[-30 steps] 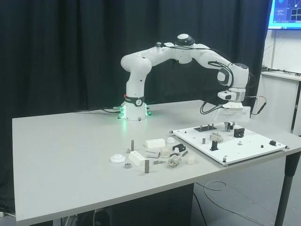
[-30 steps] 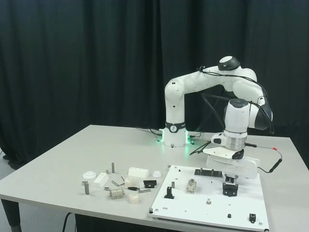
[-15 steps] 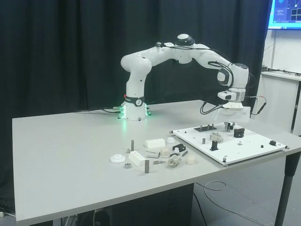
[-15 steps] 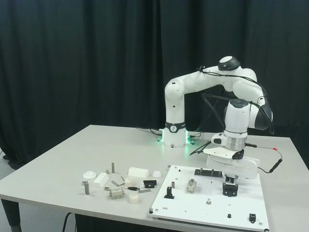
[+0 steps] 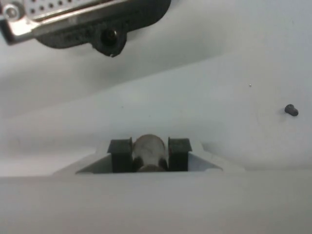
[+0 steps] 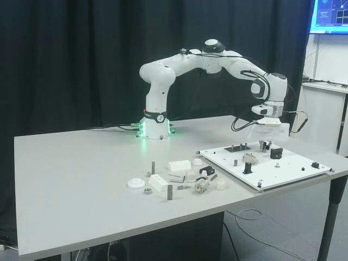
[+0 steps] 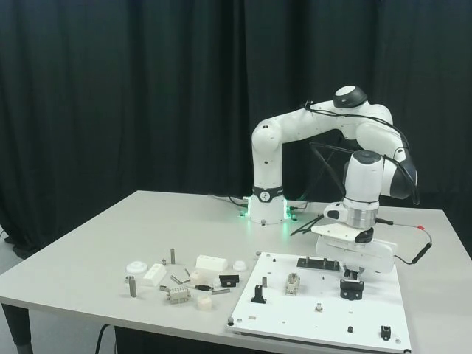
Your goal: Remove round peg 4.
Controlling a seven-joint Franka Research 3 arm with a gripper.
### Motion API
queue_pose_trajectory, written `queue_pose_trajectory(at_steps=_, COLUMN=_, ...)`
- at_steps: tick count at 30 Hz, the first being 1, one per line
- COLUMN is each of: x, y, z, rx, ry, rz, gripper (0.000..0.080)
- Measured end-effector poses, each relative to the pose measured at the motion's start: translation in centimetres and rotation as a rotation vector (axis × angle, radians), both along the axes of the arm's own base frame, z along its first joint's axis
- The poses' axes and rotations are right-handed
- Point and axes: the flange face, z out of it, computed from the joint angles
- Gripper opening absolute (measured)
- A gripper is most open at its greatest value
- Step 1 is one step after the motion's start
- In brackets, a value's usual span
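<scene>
1. The grey table (image 6: 81, 168) carries my white arm at its far side and, toward its front corner, the flat white assembly board (image 7: 295, 313). Loose white blocks and small metal parts lie in a scatter just beside the board, well apart from where I am working.

2. My gripper (image 7: 352, 277) hangs low over the far part of the board, just beside the small black block fixture (image 7: 352, 289) that stands there.

3. In the wrist view, the black pads of my fingers (image 5: 120, 151) sit pressed against either side of the short round grey metal peg (image 5: 148, 152), so I am clamped on it.

4. As I judge it, the grasp is done. The room views are too coarse to show whether the peg's foot has left its hole, so I cannot tell if it is free.

5. What is left: pull it straight up clear of the board, then carry it off and set it down.
</scene>
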Motion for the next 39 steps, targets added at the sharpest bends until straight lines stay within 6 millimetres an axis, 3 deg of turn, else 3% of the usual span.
queue_pose_trajectory(at_steps=39, x=-0.29, y=-0.19, z=0.01, rx=0.012, ry=-0.023, rz=-0.047, gripper=0.0152)
